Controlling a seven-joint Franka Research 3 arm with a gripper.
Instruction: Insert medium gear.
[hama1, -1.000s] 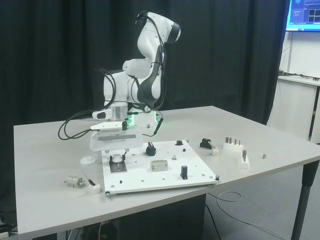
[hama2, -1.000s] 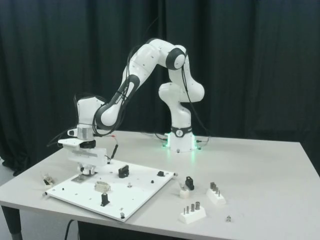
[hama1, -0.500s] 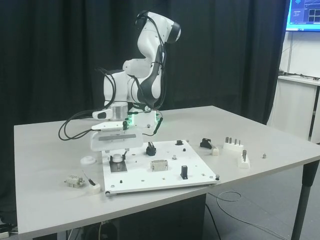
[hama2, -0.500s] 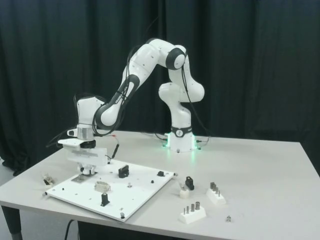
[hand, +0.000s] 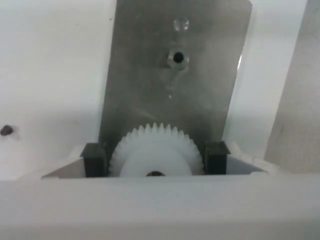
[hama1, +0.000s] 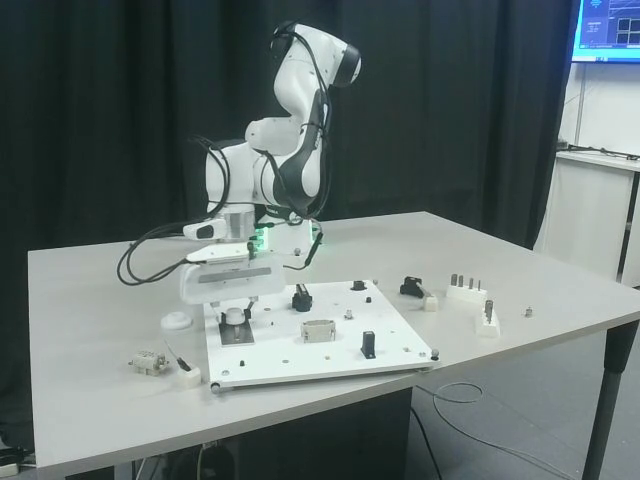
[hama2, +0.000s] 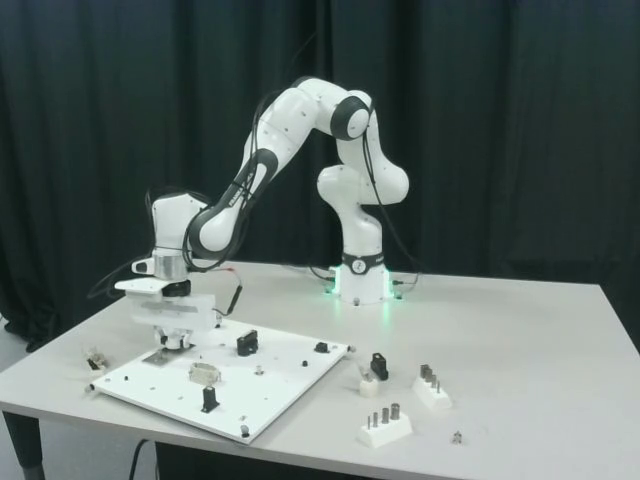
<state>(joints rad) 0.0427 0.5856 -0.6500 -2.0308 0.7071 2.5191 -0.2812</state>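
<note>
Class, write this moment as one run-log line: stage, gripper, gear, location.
stage: inserting | gripper: shut on medium gear | medium gear: white, between black fingertips | location: above grey metal plate on white board

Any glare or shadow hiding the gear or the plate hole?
Wrist view: small glare spot on the grey plate just past its hole, which shows plainly; the hand hides part of the medium gear. Second room view: green glow at the arm base, none on the white board.
</note>
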